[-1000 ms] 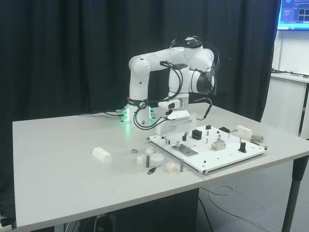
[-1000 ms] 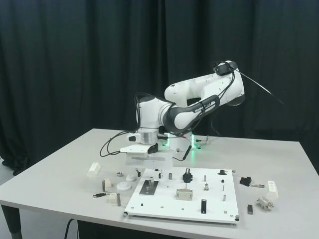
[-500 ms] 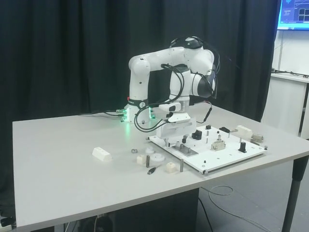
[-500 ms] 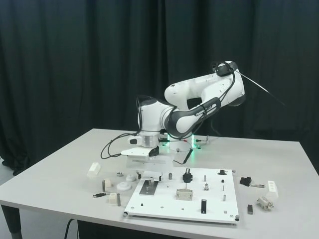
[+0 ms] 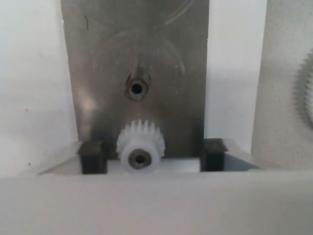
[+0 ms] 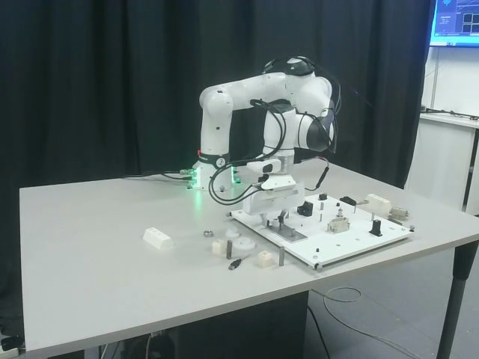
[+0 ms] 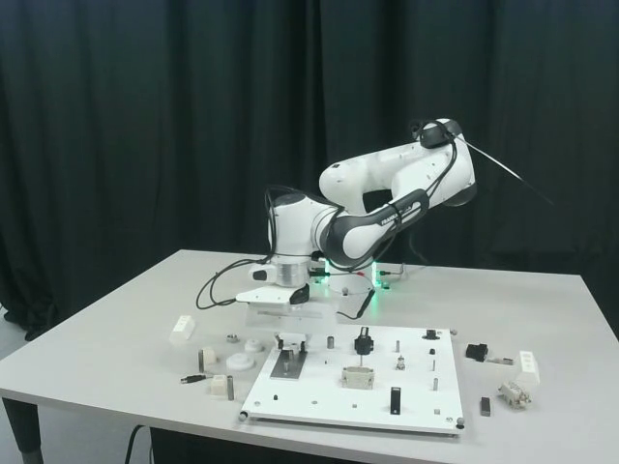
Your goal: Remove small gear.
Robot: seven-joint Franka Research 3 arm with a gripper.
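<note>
White Franka arm [image 7: 387,188] bent low over the near-left part of the white assembly board [image 7: 353,391], wrist pointing straight down. Gripper [image 5: 151,156] lowered onto the grey metal plate [image 5: 137,63] set into that board; also seen in the second room view [image 7: 290,343] and the first room view [image 6: 273,217]. Black fingertips [image 5: 92,155] spread apart, one on each side of the small gear [image 5: 141,146], with a clear gap between each pad and the teeth, so not yet clamped. Small white gear seated upright on its shaft at the plate's end nearest the gripper body, its bore showing a dark pin at the centre. Beyond it on the same plate, a second bare shaft hole [image 5: 136,89], ringed by faint circular wear marks. At the edge of the wrist view, the toothed rim of a larger white gear [image 5: 308,88], lying off the board on the grey table [image 7: 126,319]. Elsewhere on the board: a black clip-like part [image 7: 364,342], a small grey block [image 7: 358,377], a black upright piece [image 7: 396,398] and several short pegs. Loose beside the board on the table: white round parts [image 7: 242,361], a white block [image 7: 181,330], and on the far side a white connector [image 7: 528,365] and a black piece [image 7: 475,351]. Green light glowing at the arm's base [image 6: 196,179].
</note>
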